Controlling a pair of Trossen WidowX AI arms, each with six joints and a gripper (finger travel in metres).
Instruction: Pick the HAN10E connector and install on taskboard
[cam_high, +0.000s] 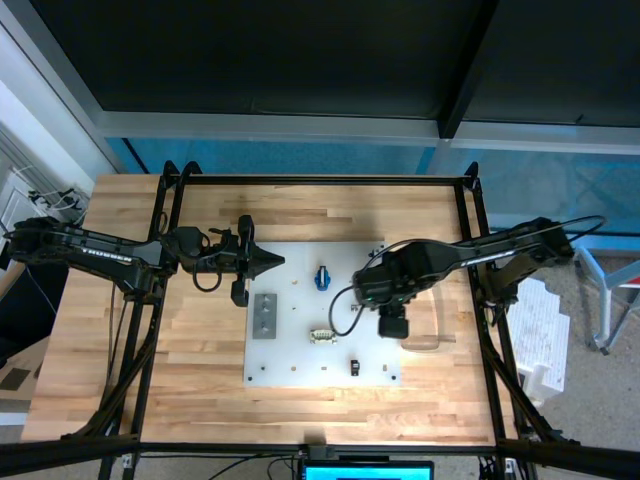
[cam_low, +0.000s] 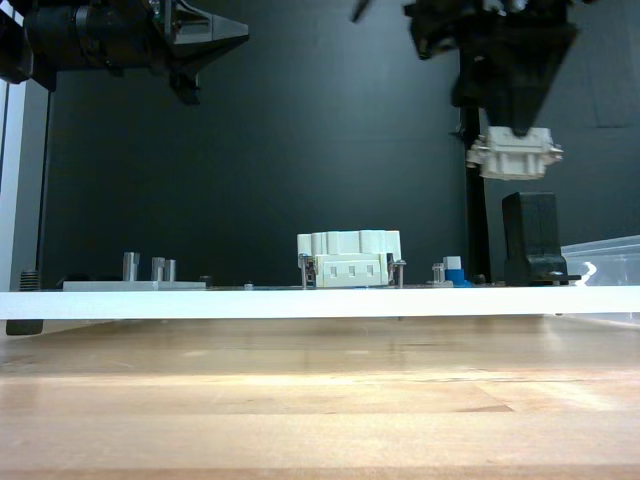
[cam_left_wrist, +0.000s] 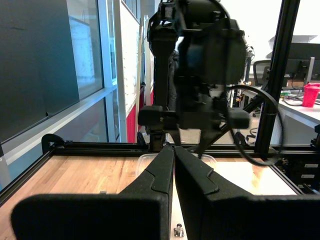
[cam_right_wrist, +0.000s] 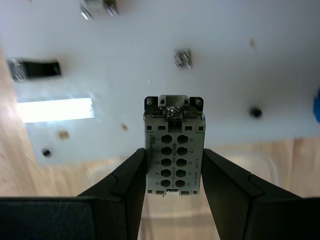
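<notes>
HAN10E connector (cam_right_wrist: 173, 132) with numbered contact holes, clamped in right gripper (cam_right_wrist: 173, 159) fingers above taskboard (cam_high: 300, 368), left gripper (cam_left_wrist: 174, 150) level, raised, fingers closed empty

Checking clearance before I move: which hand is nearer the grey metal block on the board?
Left. The left hand hovers shut just beyond the grey metal block; the right hand holds the HAN10E connector over the right side of the taskboard.
</notes>
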